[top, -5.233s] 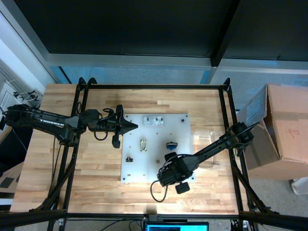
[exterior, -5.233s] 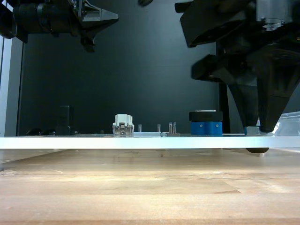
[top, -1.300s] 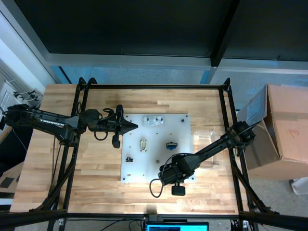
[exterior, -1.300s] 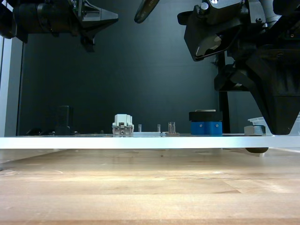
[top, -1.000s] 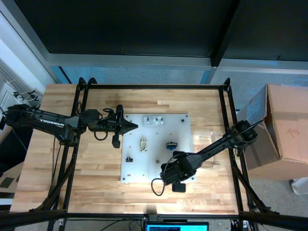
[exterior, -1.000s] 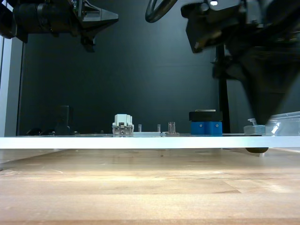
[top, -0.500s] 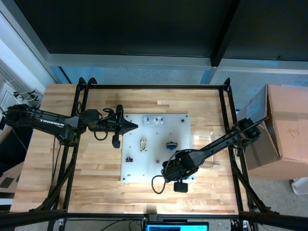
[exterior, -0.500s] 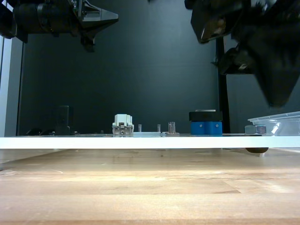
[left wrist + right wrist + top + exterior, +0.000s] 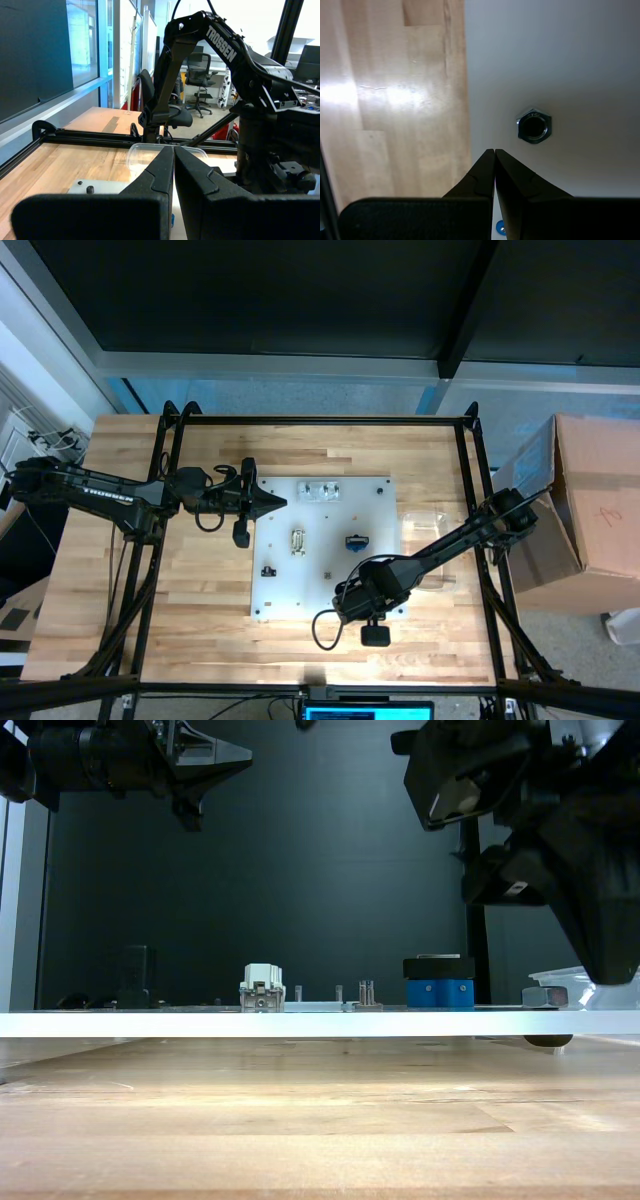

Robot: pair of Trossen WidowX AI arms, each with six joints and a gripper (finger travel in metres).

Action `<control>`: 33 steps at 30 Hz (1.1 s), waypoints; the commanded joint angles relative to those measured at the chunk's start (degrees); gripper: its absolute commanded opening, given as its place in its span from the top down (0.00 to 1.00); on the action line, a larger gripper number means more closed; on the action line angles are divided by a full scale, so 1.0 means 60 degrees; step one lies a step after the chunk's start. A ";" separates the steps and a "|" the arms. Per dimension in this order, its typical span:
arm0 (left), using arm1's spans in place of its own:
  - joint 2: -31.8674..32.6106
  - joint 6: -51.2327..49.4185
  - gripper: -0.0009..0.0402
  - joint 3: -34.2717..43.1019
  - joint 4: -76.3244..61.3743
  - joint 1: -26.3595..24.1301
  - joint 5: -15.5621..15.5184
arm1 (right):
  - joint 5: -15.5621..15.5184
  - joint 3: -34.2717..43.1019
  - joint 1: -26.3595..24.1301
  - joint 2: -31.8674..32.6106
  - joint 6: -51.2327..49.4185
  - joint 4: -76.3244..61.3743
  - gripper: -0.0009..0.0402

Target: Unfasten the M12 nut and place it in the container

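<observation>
Moved: right gripper (image 9: 494,150) hangs lower than half a second ago, its tip now close above the white board (image 9: 290,590). Five seconds back its fingers stood either side of the M12 nut (image 9: 534,126); now they stand beside it. The nut keeps its spot and the left gripper (image 9: 174,148) has not stirred.
Right gripper: fingers pressed together along their whole seam, nothing between them.
Nut: just beside the right gripper's tip, apart from it and free of both fingers. It sits flat and low on the board with a black core filling its bore, so on its stud. No ribs show under it in the low view.
Edges: the board's edge against the wooden table (image 9: 200,590) runs just beside the right gripper's tip, on the side away from the nut. The tip itself is over the board.
Room: bare white board lies all round the nut. In the low view, open air separates the right gripper's tip from the board beneath it.
Container (image 9: 420,523): clear, on the table beyond the board's right edge, behind the right gripper's arm. I see no nut in it.
Left gripper: fingers closed and empty, held high and level over the board's far left edge, well apart from the right gripper.
Between the grippers: a blue block (image 9: 438,992) and a white connector (image 9: 262,990), both low on the board.
</observation>
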 commanded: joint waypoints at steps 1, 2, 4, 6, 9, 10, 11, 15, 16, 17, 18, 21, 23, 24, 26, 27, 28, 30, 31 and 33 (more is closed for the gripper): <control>0.0000 0.0000 0.98 0.0000 -0.0004 0.0004 0.0000 | 0.0091 -0.0011 -0.0018 0.0022 -0.0131 -0.0004 0.98; 0.0000 0.0000 0.98 0.0000 0.0000 0.0004 0.0000 | 0.0106 -0.0011 -0.0018 0.0022 -0.0157 -0.0004 0.98; 0.0004 0.0000 0.98 0.0000 0.0000 0.0004 0.0000 | 0.0251 -0.0011 -0.0022 0.0022 -0.0164 -0.0004 0.98; 0.0000 0.0000 0.98 0.0000 0.0000 0.0000 0.0000 | 0.0335 -0.0011 -0.0022 0.0022 -0.0178 0.0000 0.98; 0.0000 0.0000 0.98 0.0000 0.0000 0.0000 0.0000 | 0.0634 -0.0018 -0.0047 0.0018 -0.0197 -0.0047 0.98; 0.0000 0.0000 0.98 0.0000 0.0004 0.0004 0.0000 | 0.1137 -0.0011 -0.0047 0.0004 -0.0124 -0.0171 0.98; 0.0000 0.0000 0.98 0.0000 0.0000 0.0004 0.0000 | 0.1701 0.0011 -0.0044 -0.0015 0.0029 -0.0379 0.98; 0.0000 0.0000 0.98 0.0000 0.0004 0.0000 0.0000 | 0.2732 0.0189 -0.0047 -0.0087 0.0430 -0.0969 0.98; 0.0000 0.0004 0.98 0.0000 0.0007 0.0004 0.0000 | 0.2743 0.0211 -0.0047 -0.0106 0.0433 -0.0991 0.98; 0.0000 0.0000 0.98 0.0000 -0.0007 0.0004 0.0000 | 0.2739 0.0226 -0.0047 -0.0113 0.0444 -0.1009 0.98; 0.0000 0.0000 0.98 0.0000 -0.0011 0.0004 0.0000 | 0.2707 0.0240 -0.0044 -0.0117 0.0488 -0.1027 0.98; 0.0000 0.0000 0.98 0.0000 0.0004 0.0004 0.0000 | 0.2153 0.0299 -0.0047 -0.0117 0.0608 -0.1038 0.98; 0.0000 0.0000 0.98 0.0000 0.0000 0.0000 0.0000 | 0.1694 0.0419 -0.0047 -0.0117 0.0601 -0.1053 0.98; 0.0000 0.0000 0.98 0.0000 0.0000 0.0004 0.0000 | 0.1406 0.0492 -0.0044 -0.0117 0.0601 -0.1056 0.98; 0.0000 0.0000 0.98 0.0000 0.0000 0.0000 0.0000 | 0.0743 0.0648 -0.0044 -0.0124 0.0597 -0.1056 0.98; 0.0000 0.0000 0.98 0.0000 0.0000 0.0004 0.0000 | 0.0477 0.0721 -0.0044 -0.0124 0.0597 -0.1053 0.98; 0.0000 0.0000 0.98 0.0000 0.0004 0.0004 0.0000 | 0.0266 0.0805 -0.0040 -0.0124 0.0601 -0.1056 0.98; 0.0004 0.0004 0.98 0.0000 0.0004 0.0000 0.0000 | -0.0051 0.0947 -0.0025 -0.0124 0.0612 -0.1042 0.98; 0.0000 0.0000 0.98 0.0000 0.0000 0.0004 0.0000 | -0.0051 0.0994 -0.0018 -0.0124 0.0652 -0.1038 0.98; 0.0000 0.0000 0.98 0.0000 -0.0011 0.0000 0.0000 | -0.0044 0.1013 0.0004 -0.0124 0.0714 -0.0987 0.98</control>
